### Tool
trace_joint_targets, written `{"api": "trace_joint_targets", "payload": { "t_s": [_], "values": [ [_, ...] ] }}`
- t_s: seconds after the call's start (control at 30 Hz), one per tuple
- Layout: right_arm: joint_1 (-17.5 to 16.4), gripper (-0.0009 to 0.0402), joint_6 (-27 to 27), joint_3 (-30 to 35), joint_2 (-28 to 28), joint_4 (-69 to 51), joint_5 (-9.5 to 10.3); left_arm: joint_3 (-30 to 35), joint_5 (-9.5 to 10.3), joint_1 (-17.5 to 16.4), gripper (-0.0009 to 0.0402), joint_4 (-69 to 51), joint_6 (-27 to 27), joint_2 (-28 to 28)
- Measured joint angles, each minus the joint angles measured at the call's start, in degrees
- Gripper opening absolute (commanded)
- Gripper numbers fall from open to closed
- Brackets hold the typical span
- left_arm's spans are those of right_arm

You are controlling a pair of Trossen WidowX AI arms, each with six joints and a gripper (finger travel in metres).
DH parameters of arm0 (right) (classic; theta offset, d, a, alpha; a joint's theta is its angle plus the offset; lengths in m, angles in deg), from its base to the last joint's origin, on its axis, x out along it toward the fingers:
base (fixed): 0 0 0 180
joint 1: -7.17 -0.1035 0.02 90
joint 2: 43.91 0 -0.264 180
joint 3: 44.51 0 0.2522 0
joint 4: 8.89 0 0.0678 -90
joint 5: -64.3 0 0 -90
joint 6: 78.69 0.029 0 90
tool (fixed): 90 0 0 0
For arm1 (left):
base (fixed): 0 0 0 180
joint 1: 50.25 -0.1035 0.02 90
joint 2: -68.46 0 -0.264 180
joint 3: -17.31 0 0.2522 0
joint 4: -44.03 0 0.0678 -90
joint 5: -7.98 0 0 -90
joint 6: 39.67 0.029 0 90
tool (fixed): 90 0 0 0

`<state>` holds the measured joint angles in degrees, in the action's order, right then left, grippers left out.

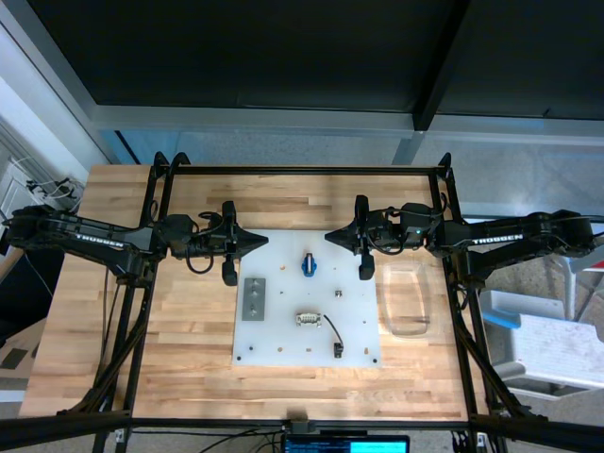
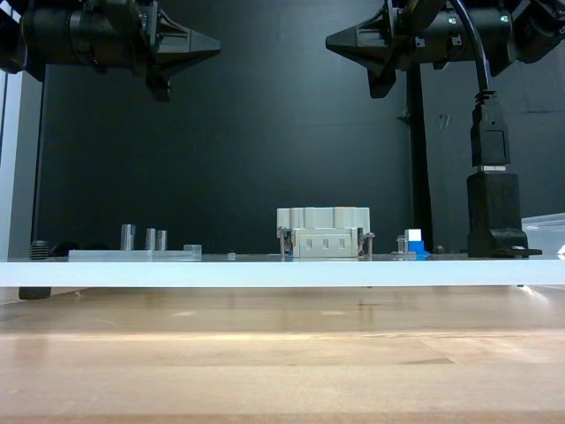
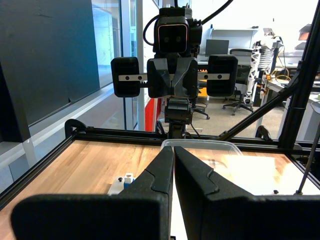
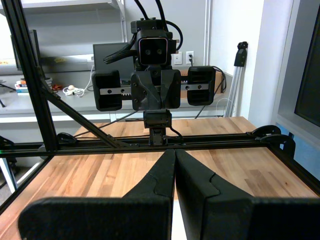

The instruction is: Remove the USB connector from the USB hub and place in the container

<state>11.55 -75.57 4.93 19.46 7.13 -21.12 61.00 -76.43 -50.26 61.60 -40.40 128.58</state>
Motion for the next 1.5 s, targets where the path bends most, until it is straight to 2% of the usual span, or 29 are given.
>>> {"api": "trace_joint_targets", "payload": {
  "t_s": [0.5,0.67,0.87,0.97,1.33,1.5],
  "values": [
    [0.0,0.0,0.0,0.0,0.0,0.0,0.0,0.0,0.0,0.0,0.0001,0.0,0.0,0.0],
    [-0.3,0.0,3.7,1.1,-0.2,-2.4,-0.02,0.0,0.0,0.0,0.0001,0.0,0.0,0.0],
    [-2.0,0.0,4.3,7.4,-0.4,-16.7,-0.85,0.0,0.0,0.0,0.0001,0.0,0.0,0.0],
    [-3.0,0.0,5.3,11.4,-0.3,-26.2,-3.41,0.0,0.0,0.0,0.0001,0.0,0.0,0.0],
    [-6.9,0.0,6.9,23.2,-0.2,-55.7,-3.85,0.0,0.0,0.0,0.0001,0.0,0.0,0.0],
    [-10.4,0.0,8.4,25.8,-0.2,-63.8,-7.41,0.0,0.0,0.0,0.0001,0.0,0.0,0.0]
  ]
}}
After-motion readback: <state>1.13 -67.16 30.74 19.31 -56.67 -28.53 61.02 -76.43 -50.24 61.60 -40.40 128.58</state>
